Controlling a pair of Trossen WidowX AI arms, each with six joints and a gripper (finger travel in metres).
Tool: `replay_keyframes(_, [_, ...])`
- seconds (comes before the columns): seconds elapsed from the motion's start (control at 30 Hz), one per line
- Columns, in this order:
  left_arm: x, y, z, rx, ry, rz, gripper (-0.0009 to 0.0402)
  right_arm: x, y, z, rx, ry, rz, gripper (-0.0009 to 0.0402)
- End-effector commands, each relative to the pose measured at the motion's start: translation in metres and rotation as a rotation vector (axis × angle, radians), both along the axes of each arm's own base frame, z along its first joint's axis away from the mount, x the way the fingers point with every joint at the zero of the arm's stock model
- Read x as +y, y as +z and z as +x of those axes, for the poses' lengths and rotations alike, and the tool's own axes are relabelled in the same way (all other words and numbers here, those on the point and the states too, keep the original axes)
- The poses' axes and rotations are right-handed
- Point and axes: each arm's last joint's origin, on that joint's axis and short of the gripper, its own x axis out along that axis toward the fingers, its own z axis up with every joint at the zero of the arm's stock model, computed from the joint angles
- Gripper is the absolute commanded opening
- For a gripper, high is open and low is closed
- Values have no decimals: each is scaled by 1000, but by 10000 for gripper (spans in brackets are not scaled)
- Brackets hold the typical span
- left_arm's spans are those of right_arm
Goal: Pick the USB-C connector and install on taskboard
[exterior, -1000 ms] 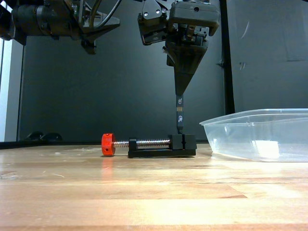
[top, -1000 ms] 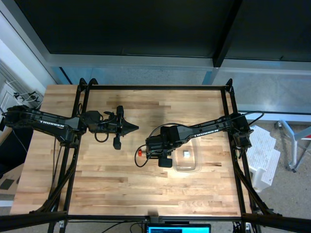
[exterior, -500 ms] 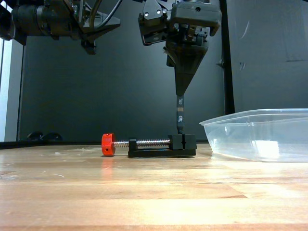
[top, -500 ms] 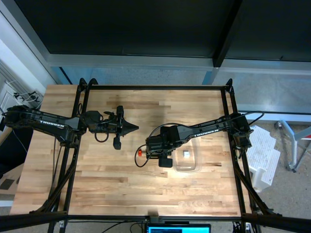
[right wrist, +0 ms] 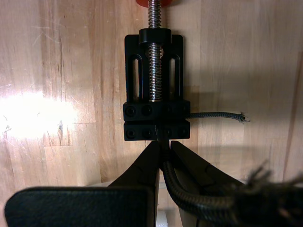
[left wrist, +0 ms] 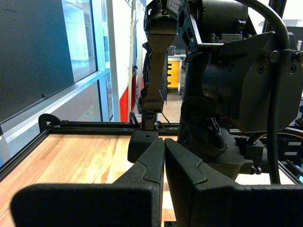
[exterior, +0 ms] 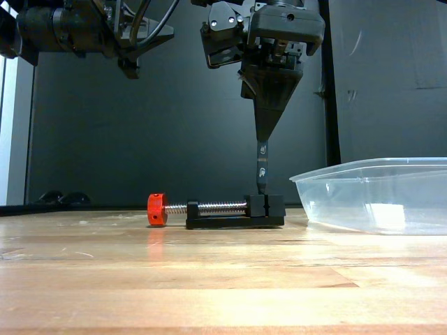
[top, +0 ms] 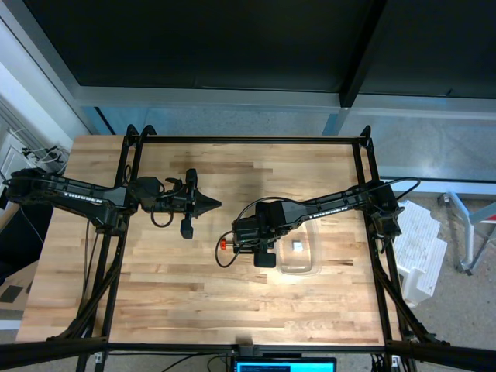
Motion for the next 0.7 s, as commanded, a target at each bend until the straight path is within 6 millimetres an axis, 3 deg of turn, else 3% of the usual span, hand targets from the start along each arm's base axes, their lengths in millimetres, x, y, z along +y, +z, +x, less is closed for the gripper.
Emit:
replay_keyframes(0.03, [0,0,0,0,0,0,0,0,-3,0,-2,2,-1,0])
replay_keyframes(0.37, [0,0,0,0,0,0,0,-4,-16,1,-8,7,3,0])
replay_keyframes(0.7, [0,0,0,0,0,0,0,-5,-13,0,-16,12,3,0])
